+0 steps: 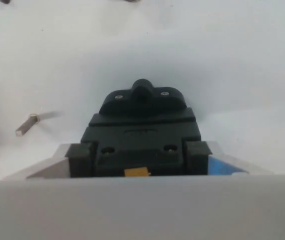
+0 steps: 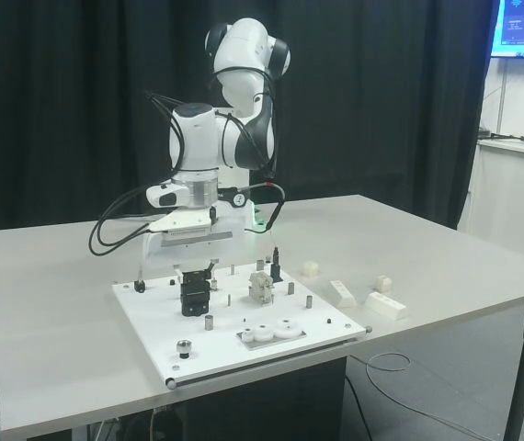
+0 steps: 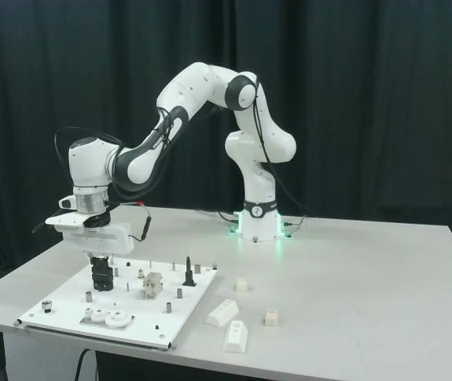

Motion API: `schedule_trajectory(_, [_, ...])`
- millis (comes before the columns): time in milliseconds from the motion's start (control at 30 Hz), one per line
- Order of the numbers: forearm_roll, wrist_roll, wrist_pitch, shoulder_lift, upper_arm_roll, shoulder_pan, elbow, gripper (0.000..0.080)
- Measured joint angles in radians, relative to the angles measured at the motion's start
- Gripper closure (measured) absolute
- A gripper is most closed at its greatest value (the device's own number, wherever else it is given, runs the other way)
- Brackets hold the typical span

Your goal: Remove D-SUB.

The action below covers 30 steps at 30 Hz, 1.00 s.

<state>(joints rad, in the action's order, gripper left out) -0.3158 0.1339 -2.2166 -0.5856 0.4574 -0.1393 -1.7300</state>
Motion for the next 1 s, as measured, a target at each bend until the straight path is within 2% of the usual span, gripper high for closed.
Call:
schedule_trajectory(433, [0.000,0.013,-0.001,0.005,0.001,0.000,0.003,0.0417])
schedule_trajectory(1000, [0.000,0.013,0.026,0.043,0.016,0.007,0.007,0.0417])
